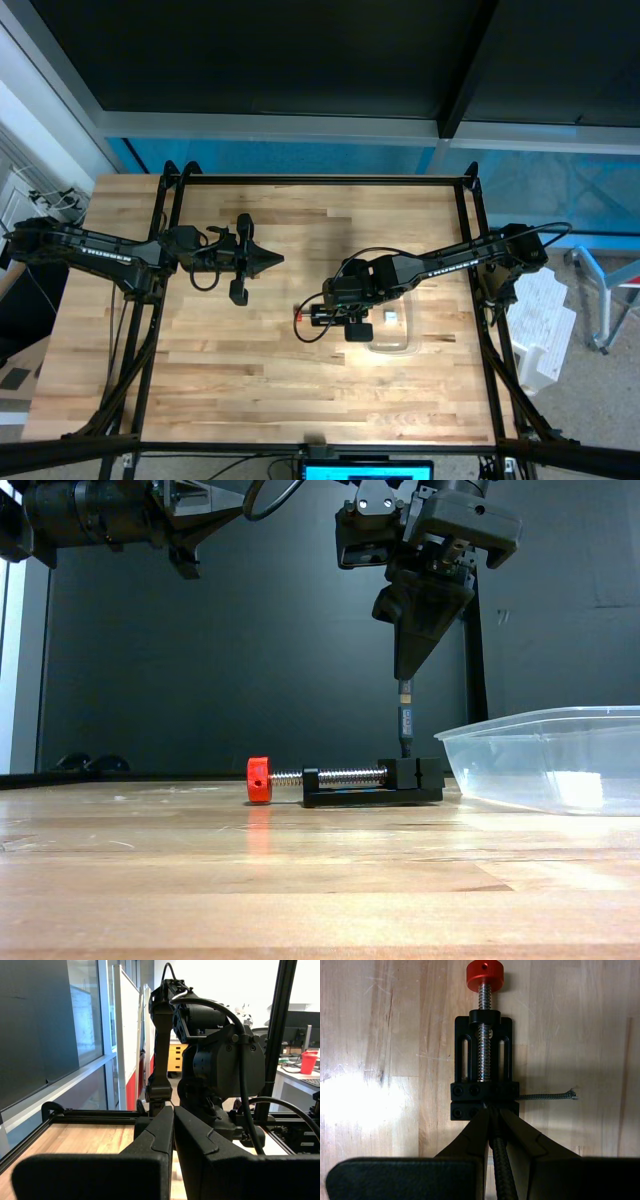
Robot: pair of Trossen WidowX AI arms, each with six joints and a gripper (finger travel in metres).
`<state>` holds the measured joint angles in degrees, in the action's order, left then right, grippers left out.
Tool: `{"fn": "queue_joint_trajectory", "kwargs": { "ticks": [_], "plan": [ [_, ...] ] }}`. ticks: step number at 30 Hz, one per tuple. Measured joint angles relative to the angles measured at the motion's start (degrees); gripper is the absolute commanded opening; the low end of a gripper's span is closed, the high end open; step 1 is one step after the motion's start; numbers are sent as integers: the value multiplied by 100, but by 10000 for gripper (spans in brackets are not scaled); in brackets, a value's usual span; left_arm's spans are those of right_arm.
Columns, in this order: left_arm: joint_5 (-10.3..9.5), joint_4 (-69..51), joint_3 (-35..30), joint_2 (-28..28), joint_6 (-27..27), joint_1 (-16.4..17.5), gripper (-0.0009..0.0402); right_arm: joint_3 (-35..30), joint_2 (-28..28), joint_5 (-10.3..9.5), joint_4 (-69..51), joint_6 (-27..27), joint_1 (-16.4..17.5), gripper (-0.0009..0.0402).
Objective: Pick the usb-c connector and install on the hub
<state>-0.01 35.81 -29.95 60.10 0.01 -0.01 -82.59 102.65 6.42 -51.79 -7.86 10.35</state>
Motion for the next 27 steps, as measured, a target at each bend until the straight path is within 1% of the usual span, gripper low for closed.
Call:
{"fn": "queue_joint_trajectory", "kwargs": {
  "ticks": [27],
  "plan": [
    [0,0,0,0,0,0,0,52,-2,4,61,0,0,0]
  ]
}}
